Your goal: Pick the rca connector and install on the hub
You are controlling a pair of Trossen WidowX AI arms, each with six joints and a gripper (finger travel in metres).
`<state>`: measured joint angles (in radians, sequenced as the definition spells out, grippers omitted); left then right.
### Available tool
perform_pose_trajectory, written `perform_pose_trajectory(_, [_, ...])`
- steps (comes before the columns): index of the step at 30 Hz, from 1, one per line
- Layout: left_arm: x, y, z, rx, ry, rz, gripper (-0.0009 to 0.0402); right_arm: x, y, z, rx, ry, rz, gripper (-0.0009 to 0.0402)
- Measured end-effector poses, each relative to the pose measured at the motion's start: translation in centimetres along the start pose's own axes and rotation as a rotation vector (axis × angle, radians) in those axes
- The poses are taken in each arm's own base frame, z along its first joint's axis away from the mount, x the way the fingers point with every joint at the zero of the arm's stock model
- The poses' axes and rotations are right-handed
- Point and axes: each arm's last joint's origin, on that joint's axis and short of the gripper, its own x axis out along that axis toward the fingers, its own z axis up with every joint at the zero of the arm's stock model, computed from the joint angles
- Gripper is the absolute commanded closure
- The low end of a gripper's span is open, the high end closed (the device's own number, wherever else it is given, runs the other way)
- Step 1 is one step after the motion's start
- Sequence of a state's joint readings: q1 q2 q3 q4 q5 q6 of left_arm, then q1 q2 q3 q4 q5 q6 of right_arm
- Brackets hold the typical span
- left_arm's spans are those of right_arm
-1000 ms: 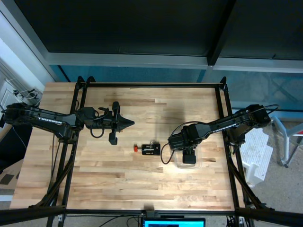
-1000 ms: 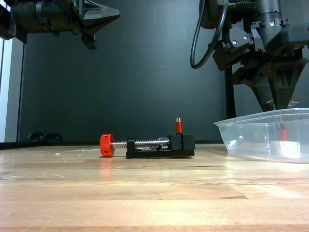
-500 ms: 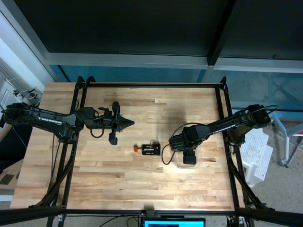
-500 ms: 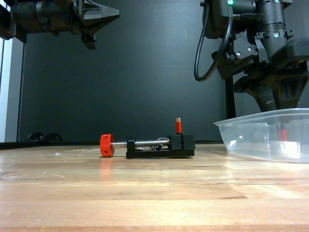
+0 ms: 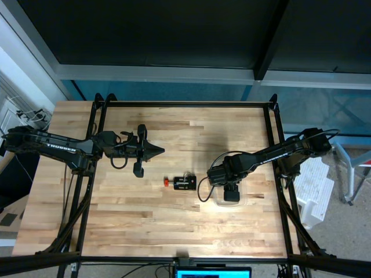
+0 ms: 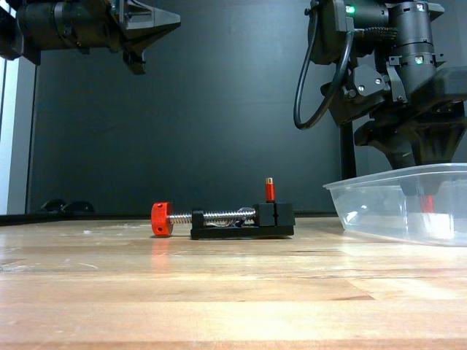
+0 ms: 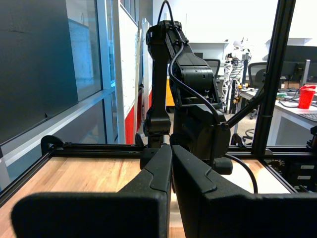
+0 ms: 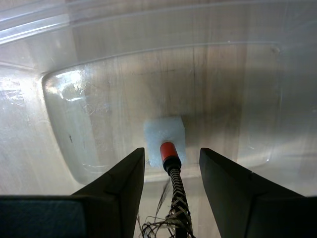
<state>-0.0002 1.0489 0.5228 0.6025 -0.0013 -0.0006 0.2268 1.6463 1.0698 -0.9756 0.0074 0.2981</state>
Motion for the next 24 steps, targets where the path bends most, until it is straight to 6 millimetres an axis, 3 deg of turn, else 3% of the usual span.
perform_pose_trajectory(24, [0.00, 0.00, 0.00, 0.000, 0.000, 0.000, 0.0393, 0.49, -0.12, -0.01, 0.007, -0.022, -0.013, 0.0331])
